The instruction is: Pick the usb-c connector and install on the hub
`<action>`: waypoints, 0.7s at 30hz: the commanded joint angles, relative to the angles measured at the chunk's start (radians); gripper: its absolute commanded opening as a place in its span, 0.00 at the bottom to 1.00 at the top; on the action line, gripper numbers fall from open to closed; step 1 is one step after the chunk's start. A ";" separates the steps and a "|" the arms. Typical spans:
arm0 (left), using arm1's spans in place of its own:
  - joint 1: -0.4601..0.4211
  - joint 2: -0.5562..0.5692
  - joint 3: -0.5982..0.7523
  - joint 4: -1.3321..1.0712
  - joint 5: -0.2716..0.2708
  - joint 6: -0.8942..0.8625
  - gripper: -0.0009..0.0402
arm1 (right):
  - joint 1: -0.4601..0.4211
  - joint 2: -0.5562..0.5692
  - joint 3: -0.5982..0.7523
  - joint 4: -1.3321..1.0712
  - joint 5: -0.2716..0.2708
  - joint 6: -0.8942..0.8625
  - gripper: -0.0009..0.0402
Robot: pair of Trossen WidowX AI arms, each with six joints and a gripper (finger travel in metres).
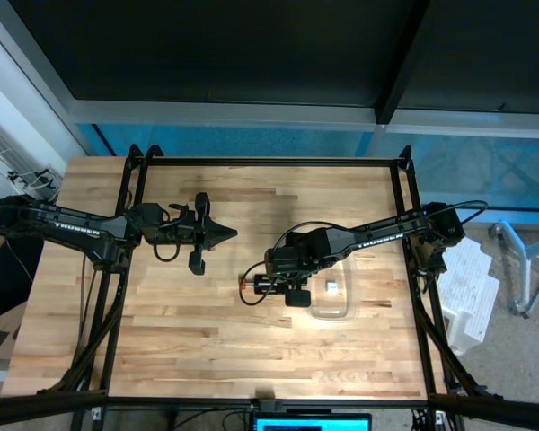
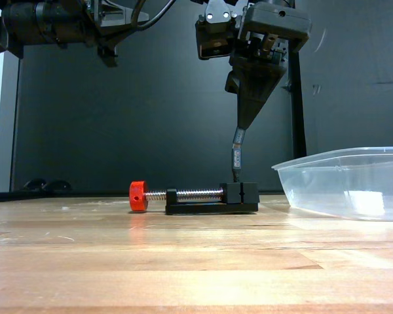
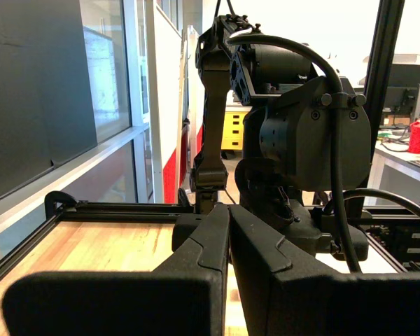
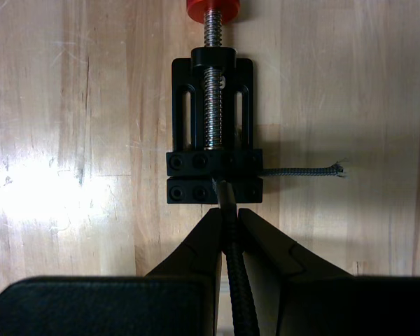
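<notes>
The right gripper [image 2: 242, 124] is pinching the slim grey usb-c connector [image 2: 236, 156] upright, its dark tip meeting the black vise [image 2: 213, 196]. The left gripper [image 1: 230, 233] is hovering well apart from them, fingers [image 3: 213, 238] pressed together.

A: Position of the clamp [image 2: 242, 195]?
B: It sat on the table [image 1: 207, 341], near the middle. Its screw knob [image 2: 138, 196] was at the left end and the jaw blocks at the right.
A: Container [image 2: 344, 180]?
B: On the table, just right of the clamp.
A: Grippers?
B: The right gripper [image 2: 241, 124] hung directly above the jaw blocks. The usb-c connector [image 2: 236, 154] was pinched upright below its tips, lower end at the blocks; seating not discernible. The left gripper [image 1: 232, 233] was raised well left of the clamp, farther back.
A: Anything else?
B: A loose cable end [image 4: 301, 170] ran out from the blocks' side along the table.
</notes>
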 commanded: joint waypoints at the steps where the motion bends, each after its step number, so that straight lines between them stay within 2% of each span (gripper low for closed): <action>1: 0.000 0.000 0.000 0.000 0.000 0.000 0.02 | 0.000 -0.003 0.001 0.001 0.000 -0.001 0.02; 21: 0.000 0.000 0.000 0.000 0.000 0.000 0.02 | 0.000 0.002 0.020 -0.007 -0.001 -0.002 0.02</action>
